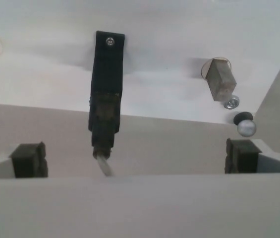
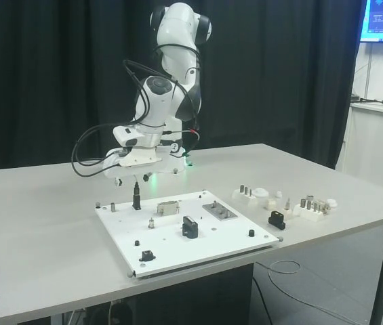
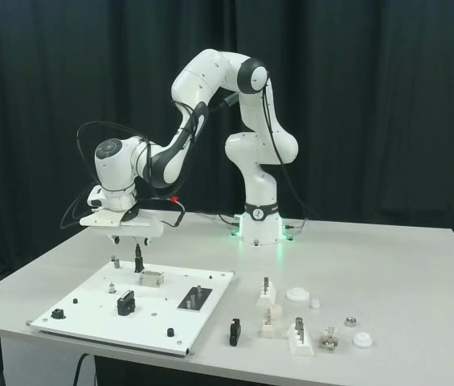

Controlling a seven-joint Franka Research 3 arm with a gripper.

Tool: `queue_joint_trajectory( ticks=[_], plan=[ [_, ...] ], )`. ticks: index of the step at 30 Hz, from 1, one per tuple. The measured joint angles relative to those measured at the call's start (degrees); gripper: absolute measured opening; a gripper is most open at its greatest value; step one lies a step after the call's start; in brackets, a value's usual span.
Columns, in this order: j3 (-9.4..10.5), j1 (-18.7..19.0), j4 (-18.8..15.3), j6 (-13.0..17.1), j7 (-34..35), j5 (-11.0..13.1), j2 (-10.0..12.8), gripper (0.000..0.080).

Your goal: Pick Ethernet.

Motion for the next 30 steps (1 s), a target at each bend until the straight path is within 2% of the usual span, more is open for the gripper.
queue_joint_trajectory(
  ticks=[17, 30],
  plan=[
    [0.06, 0.0, 0.0, 0.0, 0.2, 0.7, -0.4, 0.08],
    [0.31, 1.4, 0.0, -1.6, 1.2, 3.7, -2.5, 0.08]
  ],
)
